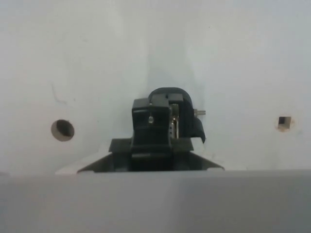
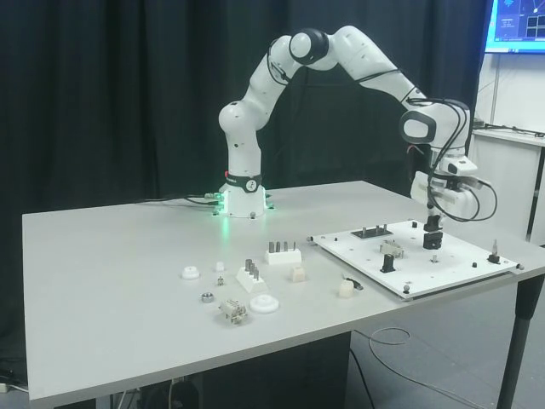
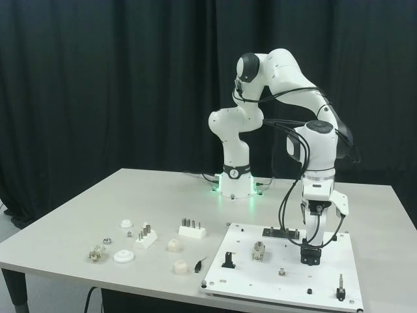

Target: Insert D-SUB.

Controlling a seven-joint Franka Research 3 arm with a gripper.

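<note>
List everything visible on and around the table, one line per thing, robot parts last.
Table: one, grey, fills the foreground.
Board: one, white, flat on the table's near edge by the arm's end.
Black fixtures on the board: several, among them a clip, a bar and a post.
D-SUB block: one, black, on the board under the gripper.
Pin holders: two, white, on the table beside the board.
Small loose parts: about seven, white and grey, scattered on the table.
Curtain: black, behind.
Screen: one, upper corner of the first room view.
Arm: one, white, base lit green.
Gripper: one, jaws on the D-SUB block.
</note>
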